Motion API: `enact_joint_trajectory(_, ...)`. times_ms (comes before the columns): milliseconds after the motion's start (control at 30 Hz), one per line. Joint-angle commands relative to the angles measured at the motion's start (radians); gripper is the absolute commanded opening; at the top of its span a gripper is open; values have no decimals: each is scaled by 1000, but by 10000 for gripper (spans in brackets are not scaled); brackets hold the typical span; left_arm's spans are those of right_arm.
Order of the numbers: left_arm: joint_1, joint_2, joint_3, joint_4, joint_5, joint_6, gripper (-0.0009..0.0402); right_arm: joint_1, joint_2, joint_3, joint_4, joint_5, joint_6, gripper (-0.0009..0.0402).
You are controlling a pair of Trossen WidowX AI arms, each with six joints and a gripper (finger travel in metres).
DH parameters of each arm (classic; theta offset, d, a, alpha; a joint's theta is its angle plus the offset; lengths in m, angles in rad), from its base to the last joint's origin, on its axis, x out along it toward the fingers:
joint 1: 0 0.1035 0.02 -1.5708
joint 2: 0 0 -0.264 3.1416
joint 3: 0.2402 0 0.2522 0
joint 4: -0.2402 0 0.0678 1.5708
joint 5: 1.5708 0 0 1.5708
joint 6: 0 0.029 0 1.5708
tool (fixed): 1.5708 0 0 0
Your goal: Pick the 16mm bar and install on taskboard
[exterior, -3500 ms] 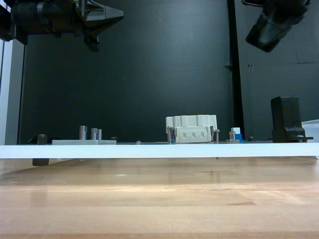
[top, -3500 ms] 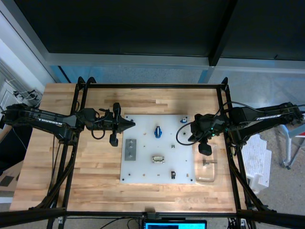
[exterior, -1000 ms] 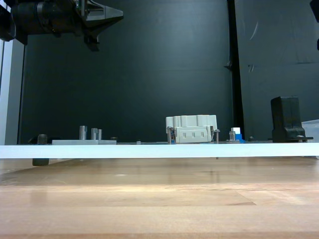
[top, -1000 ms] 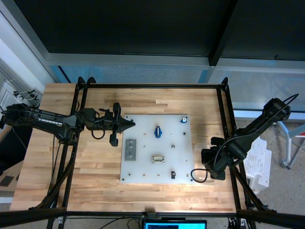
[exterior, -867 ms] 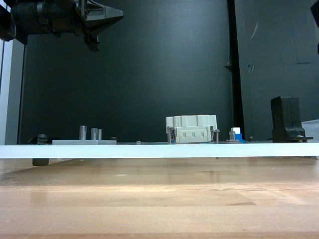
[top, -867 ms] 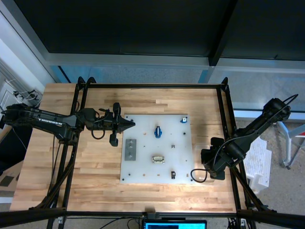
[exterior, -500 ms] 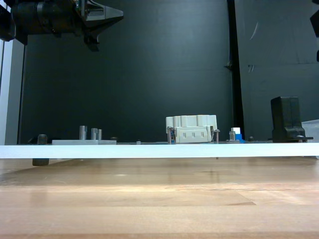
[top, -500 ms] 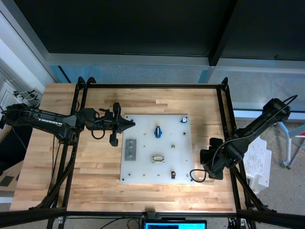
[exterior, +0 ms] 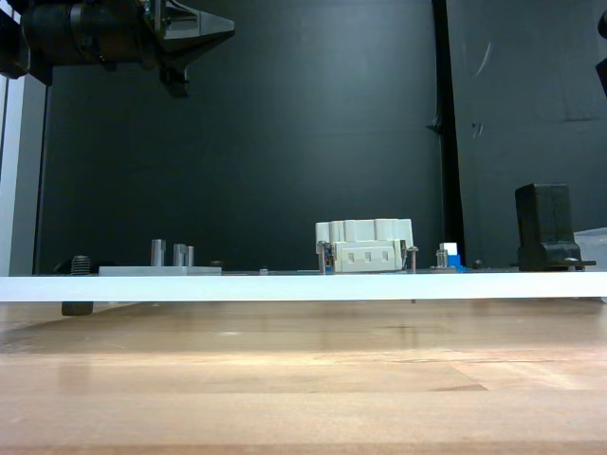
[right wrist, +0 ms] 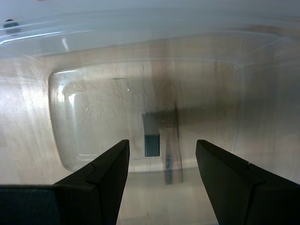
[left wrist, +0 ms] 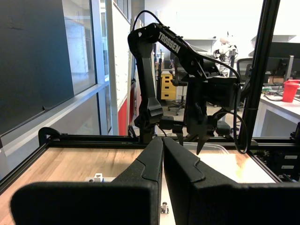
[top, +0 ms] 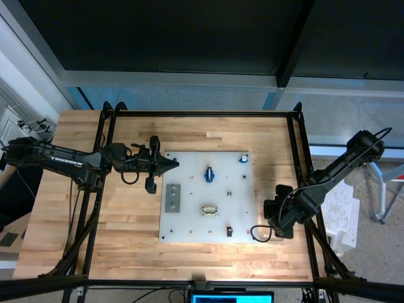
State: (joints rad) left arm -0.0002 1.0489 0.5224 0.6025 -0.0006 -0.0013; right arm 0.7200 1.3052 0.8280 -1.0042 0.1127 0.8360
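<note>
The 16mm bar [right wrist: 151, 136] lies as a small dark grey piece on the floor of a clear plastic tray [right wrist: 89, 112]. My right gripper [right wrist: 161, 143] points down into that tray, open, with the bar between its fingers but not touched. From above, the right gripper [top: 278, 218] hangs just off the right edge of the white taskboard [top: 189, 221]. My left gripper [top: 169, 163] is shut and empty, held high over the board's back left corner.
On the taskboard stand a grey metal block [top: 172, 197], a blue knob [top: 209, 173], a white connector [exterior: 365, 245] and a black block [exterior: 544, 226]. A black frame rail [top: 302, 164] runs along the table's right side, behind the right arm.
The right arm swung from above the board's right edge down to the tray, then edged slightly left and toward the near edge. The left arm has not moved.
</note>
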Motion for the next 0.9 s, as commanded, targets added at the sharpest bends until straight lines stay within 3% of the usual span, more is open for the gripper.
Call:
enact_joint_trajectory(33, 0, 0, 0, 0, 0, 0, 0, 2, 1, -15, 18, 0, 2, 196)
enact_joint_trajectory(900, 0, 0, 0, 0, 0, 0, 0, 14, 26, -92, 131, -2, -18, 191)
